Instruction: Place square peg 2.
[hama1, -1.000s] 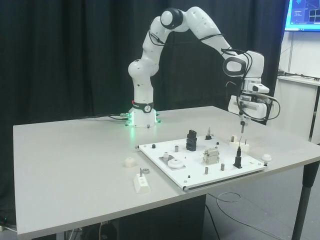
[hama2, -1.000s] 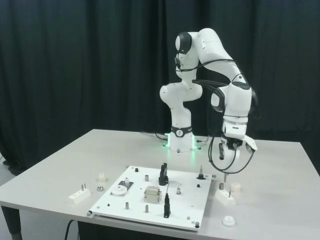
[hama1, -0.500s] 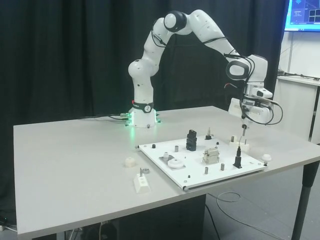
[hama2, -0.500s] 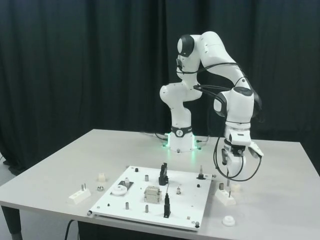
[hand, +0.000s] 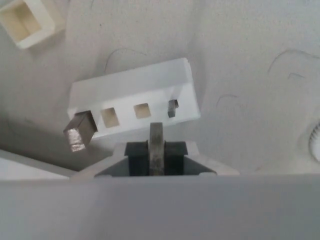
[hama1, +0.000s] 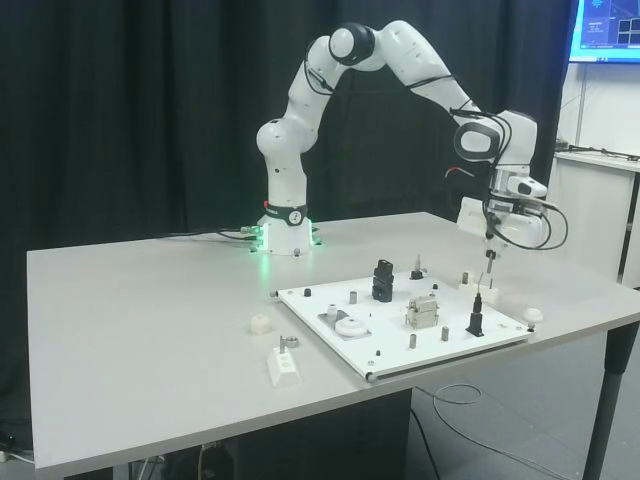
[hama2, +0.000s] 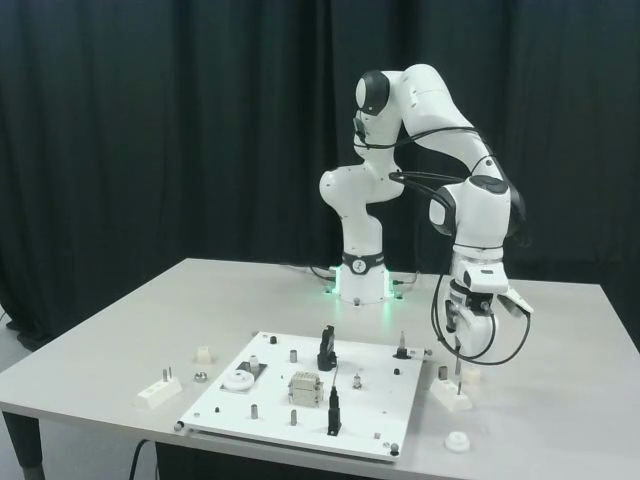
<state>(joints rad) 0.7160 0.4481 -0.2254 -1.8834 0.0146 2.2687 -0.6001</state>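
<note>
**Now over the holder**

Now our arm has swung out past the assembly board (hama1: 400, 320), and we hang above the white peg holder (hand: 132, 102). Our gripper (hand: 156, 156) pinches square peg 2 (hand: 156, 147), nearly over an empty socket (hand: 142, 110).

2 distant room views share table (hama1: 150, 300); wrist view close

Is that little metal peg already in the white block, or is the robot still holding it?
Still held. In the wrist view the peg sits clamped in the gripper above the white block, whose two middle holes show empty.
</note>
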